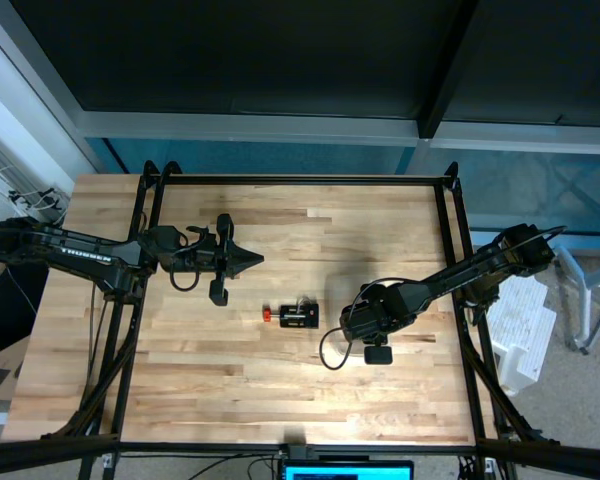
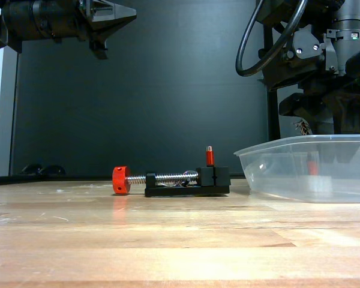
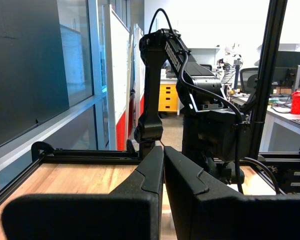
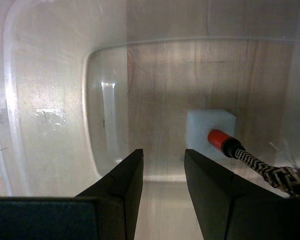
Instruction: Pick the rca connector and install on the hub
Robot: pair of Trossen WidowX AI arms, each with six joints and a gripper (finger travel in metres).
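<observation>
We see soft, even overhead light on the table [image 1: 230, 380], with faint shadows. Low down, the left gripper [image 2: 129, 12], high at the left, is dim against a dark backdrop. Glare streaks the tray [image 4: 50, 100] below the right gripper [image 4: 162, 156], which blurs up close.

- We see the left arm [image 1: 70, 252] reaching level from the high view's left, left claw [image 1: 252, 259] pointing right, fingers [image 3: 149, 172] pressed together.
- The right arm [image 1: 460, 268] bends in from the right; right claw [image 4: 163, 152] points down, fingers [image 4: 124, 176] parted.
</observation>
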